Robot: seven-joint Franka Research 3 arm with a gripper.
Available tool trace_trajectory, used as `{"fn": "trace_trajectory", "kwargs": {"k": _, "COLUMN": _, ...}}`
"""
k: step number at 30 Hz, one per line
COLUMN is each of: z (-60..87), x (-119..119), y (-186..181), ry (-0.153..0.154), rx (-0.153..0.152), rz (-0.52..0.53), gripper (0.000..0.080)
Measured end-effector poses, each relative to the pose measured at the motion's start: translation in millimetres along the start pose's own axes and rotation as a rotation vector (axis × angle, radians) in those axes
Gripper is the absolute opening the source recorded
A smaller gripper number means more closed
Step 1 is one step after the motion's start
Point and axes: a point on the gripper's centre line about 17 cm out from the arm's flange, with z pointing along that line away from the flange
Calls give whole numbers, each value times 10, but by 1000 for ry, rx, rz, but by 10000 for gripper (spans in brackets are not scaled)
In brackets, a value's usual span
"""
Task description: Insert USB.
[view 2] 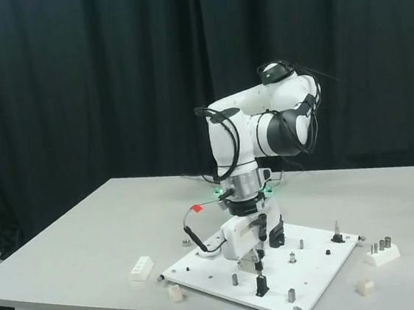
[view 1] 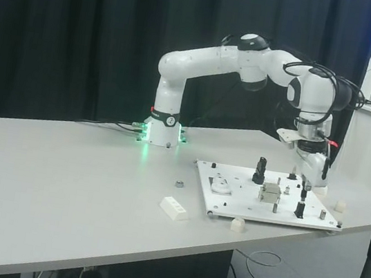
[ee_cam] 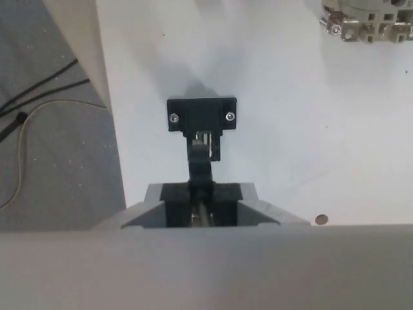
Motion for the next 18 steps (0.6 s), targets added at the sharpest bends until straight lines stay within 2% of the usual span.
{"fn": "trace_trajectory", "kwargs": {"k": 18, "z": 41, "x": -5, "y": -26, "ry": 3, "rx": 11, "rz": 2, "gripper": 65}}
